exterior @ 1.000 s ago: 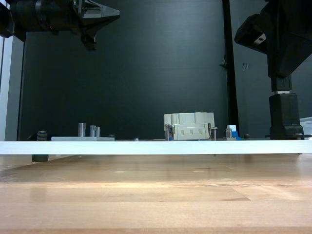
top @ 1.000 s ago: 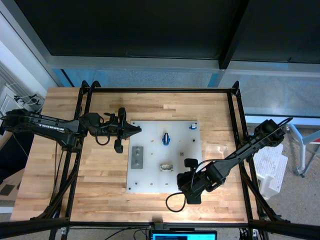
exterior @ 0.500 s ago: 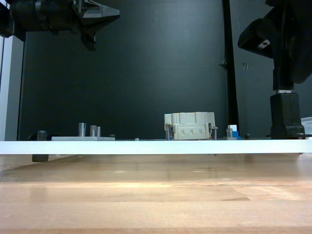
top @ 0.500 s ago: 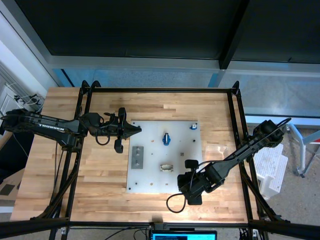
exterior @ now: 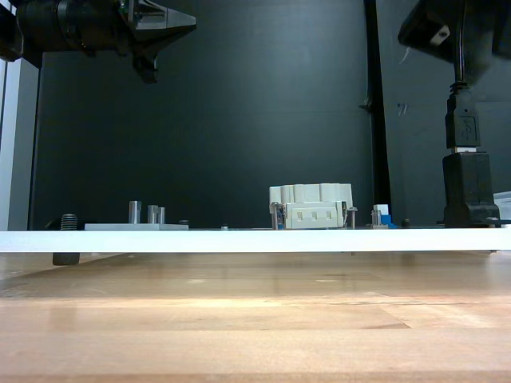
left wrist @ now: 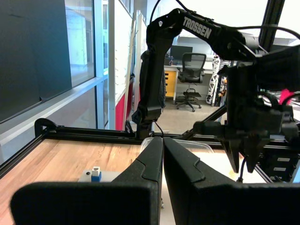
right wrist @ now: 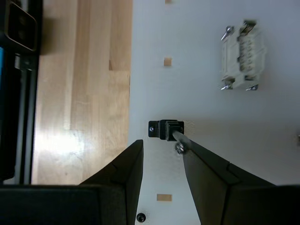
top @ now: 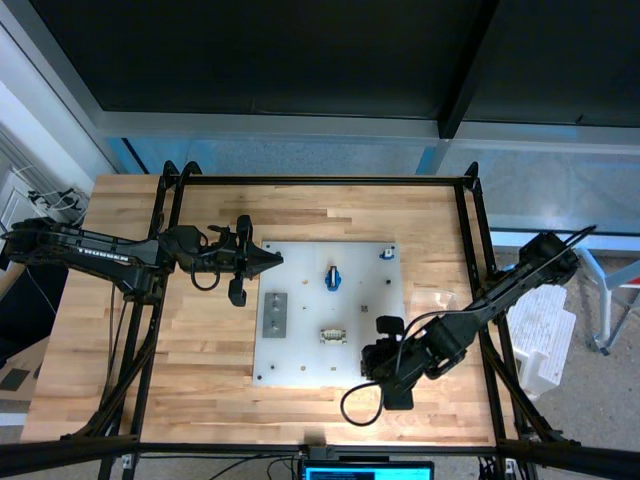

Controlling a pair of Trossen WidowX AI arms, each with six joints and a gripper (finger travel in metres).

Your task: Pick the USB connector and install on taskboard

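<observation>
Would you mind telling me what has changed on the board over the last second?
The right gripper has lifted off the USB connector, which now stands uncovered in the black socket. The gripper's fingers are open, so it seems to have let go. The left gripper stayed shut above the left edge of the taskboard; nothing else moved.

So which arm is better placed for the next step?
Probably right: the open right gripper hangs above the USB connector seated in the black socket; the shut left gripper is across the taskboard.
</observation>
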